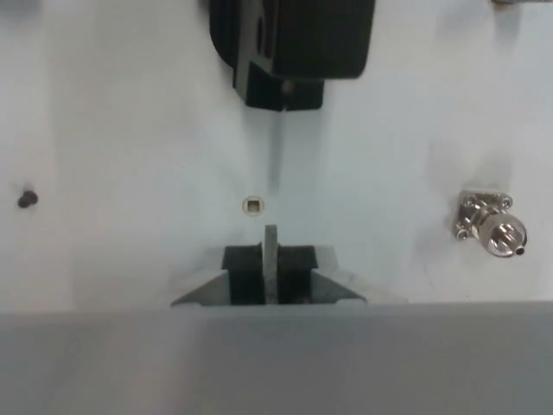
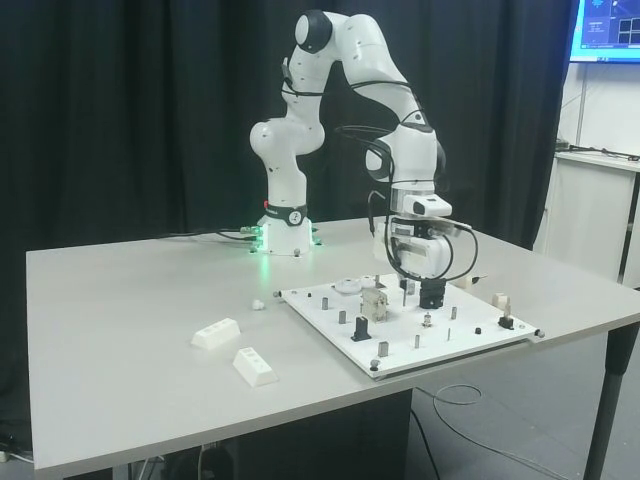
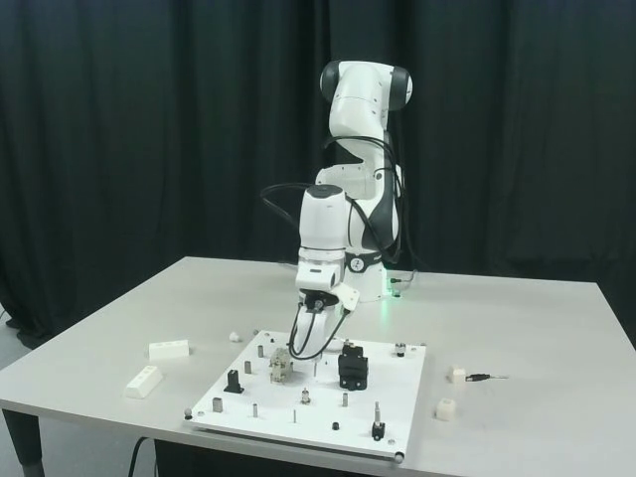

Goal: Insert square peg 1.

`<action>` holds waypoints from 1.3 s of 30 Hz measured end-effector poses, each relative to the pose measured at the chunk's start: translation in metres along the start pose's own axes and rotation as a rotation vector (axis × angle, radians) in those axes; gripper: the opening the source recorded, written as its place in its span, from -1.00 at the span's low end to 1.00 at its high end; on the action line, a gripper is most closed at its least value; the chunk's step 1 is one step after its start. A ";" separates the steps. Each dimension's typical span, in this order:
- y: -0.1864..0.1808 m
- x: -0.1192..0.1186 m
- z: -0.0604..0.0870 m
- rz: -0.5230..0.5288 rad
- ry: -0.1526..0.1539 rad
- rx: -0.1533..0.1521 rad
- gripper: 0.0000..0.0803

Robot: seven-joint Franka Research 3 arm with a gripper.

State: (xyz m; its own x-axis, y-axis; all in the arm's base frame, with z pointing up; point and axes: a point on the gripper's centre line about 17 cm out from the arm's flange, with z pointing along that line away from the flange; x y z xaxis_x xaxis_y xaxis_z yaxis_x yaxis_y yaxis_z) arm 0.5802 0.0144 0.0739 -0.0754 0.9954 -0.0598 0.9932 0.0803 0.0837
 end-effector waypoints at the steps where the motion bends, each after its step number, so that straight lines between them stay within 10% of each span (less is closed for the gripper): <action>1: 0.000 0.000 0.000 -0.001 0.000 0.001 -0.92; 39: -0.005 0.003 0.007 0.024 0.013 0.021 -0.92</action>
State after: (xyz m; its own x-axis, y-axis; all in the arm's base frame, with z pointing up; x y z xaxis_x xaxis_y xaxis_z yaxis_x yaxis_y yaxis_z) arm 0.5758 0.0161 0.0661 -0.0528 0.9976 -0.0447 0.9964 0.0556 0.0643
